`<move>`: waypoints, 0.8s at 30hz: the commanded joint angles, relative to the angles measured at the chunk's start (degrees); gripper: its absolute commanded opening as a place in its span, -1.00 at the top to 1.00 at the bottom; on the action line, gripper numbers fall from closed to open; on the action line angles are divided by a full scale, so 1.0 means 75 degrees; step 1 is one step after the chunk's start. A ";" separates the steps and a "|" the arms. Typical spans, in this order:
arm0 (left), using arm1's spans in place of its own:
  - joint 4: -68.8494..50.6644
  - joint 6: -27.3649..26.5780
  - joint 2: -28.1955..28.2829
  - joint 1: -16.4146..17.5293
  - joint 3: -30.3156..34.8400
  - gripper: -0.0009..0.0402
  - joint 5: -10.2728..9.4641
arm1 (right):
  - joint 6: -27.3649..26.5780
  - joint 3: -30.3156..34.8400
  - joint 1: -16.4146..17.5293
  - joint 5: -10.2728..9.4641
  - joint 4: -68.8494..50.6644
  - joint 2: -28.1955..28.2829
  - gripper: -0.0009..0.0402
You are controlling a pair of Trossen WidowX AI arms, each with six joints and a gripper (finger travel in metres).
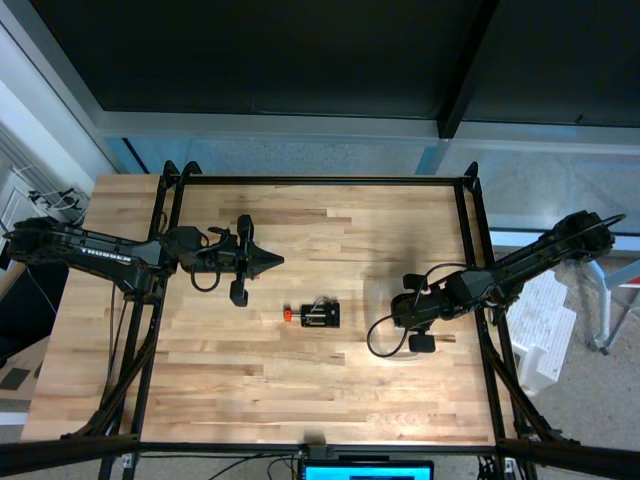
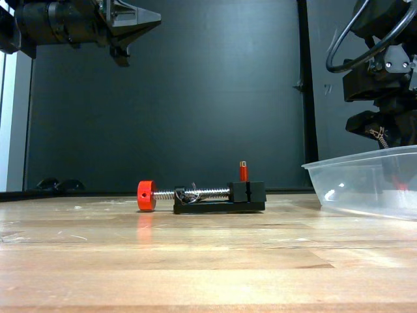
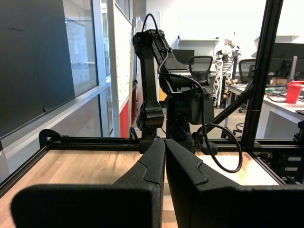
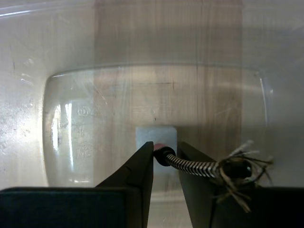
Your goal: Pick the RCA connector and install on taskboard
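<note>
The taskboard (image 1: 318, 316) is a small black block with a silvery spring, a red knob (image 2: 146, 195) at one end and a short red stub (image 2: 243, 171) on top; it lies at the table's middle. The RCA connector (image 4: 165, 156), a dark plug on a black-and-white braided cable with a frayed end, lies inside the clear tray (image 2: 365, 186). My right gripper (image 4: 165, 151) (image 1: 415, 330) reaches down into that tray, shut on the plug. My left gripper (image 1: 268, 261) (image 3: 165, 154) hovers high, left of the taskboard, shut and empty.
A white square pad (image 4: 156, 135) lies on the tray floor under the plug. The black frame rails (image 1: 320, 181) run around the table. The right arm's looped cable (image 1: 382, 335) hangs beside the tray.
</note>
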 commanded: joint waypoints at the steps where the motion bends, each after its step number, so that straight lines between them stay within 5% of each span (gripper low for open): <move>1: 0.0000 0.0003 0.0000 0.0000 0.0000 0.96 0.0003 | 0.0003 -0.0017 0.0000 0.0009 0.0000 0.0003 0.73; 24: 0.0000 0.0003 0.0000 0.0000 0.0000 0.96 0.0003 | 0.0000 0.0149 0.0003 -0.0023 -0.0189 -0.0152 0.96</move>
